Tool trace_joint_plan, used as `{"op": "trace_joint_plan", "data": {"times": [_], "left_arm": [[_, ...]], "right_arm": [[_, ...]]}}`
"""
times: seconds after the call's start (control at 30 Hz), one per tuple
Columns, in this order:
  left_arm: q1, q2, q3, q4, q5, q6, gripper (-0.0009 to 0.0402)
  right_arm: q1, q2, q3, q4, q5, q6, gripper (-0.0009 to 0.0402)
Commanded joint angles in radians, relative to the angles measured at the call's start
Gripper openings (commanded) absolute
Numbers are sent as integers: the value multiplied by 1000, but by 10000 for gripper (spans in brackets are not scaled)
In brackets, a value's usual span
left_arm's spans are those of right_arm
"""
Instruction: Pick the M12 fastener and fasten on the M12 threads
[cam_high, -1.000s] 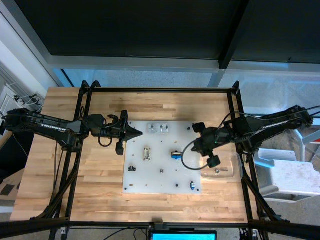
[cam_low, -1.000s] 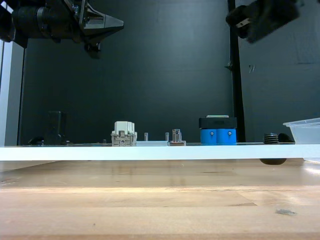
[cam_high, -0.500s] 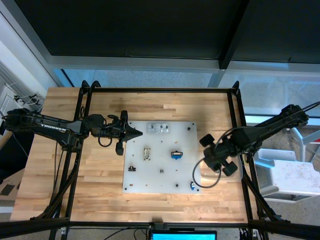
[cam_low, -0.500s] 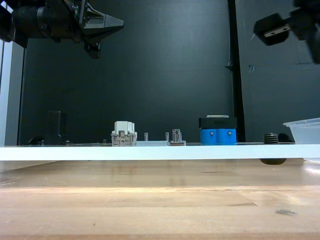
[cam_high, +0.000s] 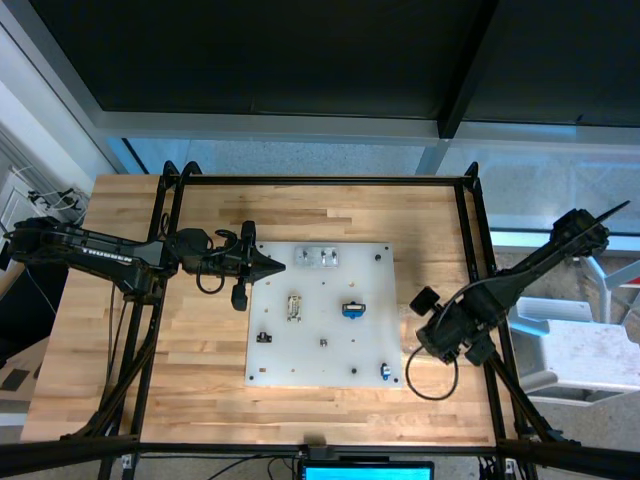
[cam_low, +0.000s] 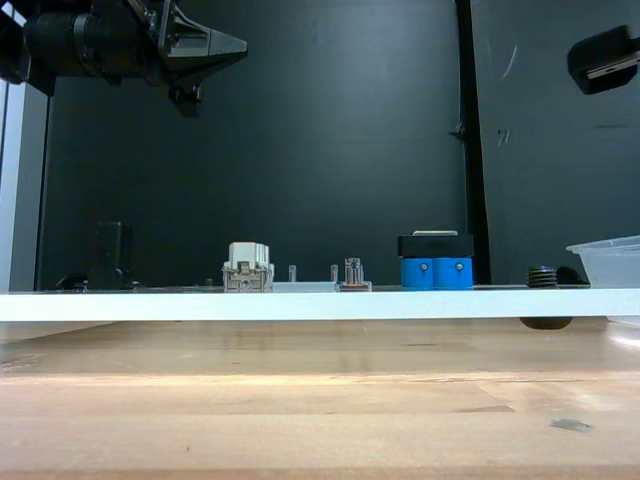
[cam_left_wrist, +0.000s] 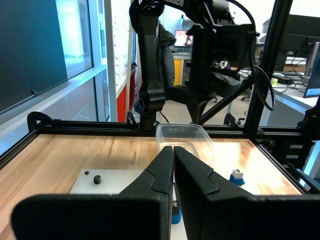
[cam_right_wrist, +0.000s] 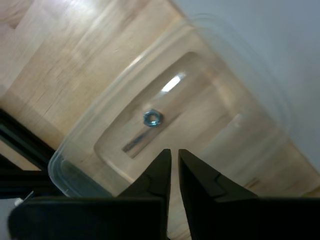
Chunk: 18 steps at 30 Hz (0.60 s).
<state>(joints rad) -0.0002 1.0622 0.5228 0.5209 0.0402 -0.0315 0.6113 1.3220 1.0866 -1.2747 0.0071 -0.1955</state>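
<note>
The right pincer (cam_high: 438, 337) hangs over the desk (cam_high: 190, 360) just off the board's (cam_high: 300, 352) near right side, above the clear tray (cam_right_wrist: 67, 159), and from above it hides most of that tray. Its own camera looks down between the two fingers (cam_right_wrist: 155, 175), which stand close together with only a thin slit between them and grasp nothing. Beyond the tips, the nut (cam_right_wrist: 152, 118) lies flat on the tray floor, apart from the walls and untouched, with a short pale streak on the floor just beside it. In the low view the stud (cam_low: 542, 277) stands upright on the board near the tray's (cam_low: 610, 255) front, its ribs bare and no nut on top. A blue block (cam_low: 435, 272) sits on the board to the stud's left, with a pale connector (cam_low: 247, 268) farther left. The left pincer (cam_high: 280, 266) is held high over the board's far left edge, pointing inward; its fingers (cam_left_wrist: 197, 175) are pressed almost together and carry nothing, and its camera looks across the board toward the tray (cam_left_wrist: 184, 139) and the right arm (cam_left_wrist: 215, 50).
</note>
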Motion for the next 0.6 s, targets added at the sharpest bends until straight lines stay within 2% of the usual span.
{"op": "trace_joint_plan", "data": {"times": [0.03, 0.17, 0.37, 0.6], "left_arm": [[0, 0, 0, 0, 0, 0, 0], [0, 0, 0, 0, 0, 0, 0], [0, 0, 0, 0, 0, 0, 0], [0, 0, 0, 0, 0, 0, 0]], "right_arm": [[35, 11, -22, 9, 0, 18, 60], [61, 32, -38, 27, -1, 48, 105], [79, 45, -65, 77, 0, 31, 167], [90, 46, -137, 192, 0, 31, 211]]}}
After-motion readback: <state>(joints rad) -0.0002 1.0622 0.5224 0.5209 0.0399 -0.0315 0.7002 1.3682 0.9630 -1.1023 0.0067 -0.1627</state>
